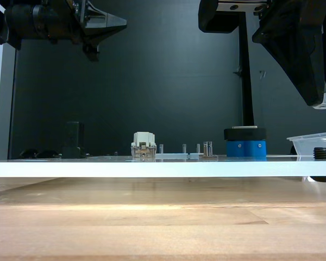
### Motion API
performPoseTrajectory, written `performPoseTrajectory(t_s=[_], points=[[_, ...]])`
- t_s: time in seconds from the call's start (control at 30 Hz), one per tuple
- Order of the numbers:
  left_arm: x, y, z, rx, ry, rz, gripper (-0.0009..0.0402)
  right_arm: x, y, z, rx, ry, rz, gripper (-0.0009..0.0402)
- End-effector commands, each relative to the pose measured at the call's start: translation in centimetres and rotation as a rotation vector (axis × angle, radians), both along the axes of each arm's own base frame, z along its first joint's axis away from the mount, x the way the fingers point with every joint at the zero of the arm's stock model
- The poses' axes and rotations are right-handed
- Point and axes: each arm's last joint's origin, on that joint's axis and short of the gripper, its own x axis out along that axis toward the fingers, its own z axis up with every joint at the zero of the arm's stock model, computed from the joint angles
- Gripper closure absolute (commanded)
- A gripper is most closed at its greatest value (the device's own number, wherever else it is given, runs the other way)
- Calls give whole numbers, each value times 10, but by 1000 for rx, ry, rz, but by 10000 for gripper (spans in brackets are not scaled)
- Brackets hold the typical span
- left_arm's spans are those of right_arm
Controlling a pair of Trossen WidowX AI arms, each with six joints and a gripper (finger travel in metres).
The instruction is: Pick the M12 nut and place it on its threads and fasten
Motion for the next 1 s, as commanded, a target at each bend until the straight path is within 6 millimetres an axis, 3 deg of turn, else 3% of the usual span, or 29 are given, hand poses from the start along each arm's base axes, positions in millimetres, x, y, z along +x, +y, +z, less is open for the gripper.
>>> performPoseTrajectory(t_s=[0.03, 1.0], points=[[0, 0, 0, 0, 0, 0, 393, 0, 0, 0, 0, -1, 0, 366], [0, 0, 0, 0, 0, 0, 393, -5, -6, -24, -7, 31, -19, 366]])
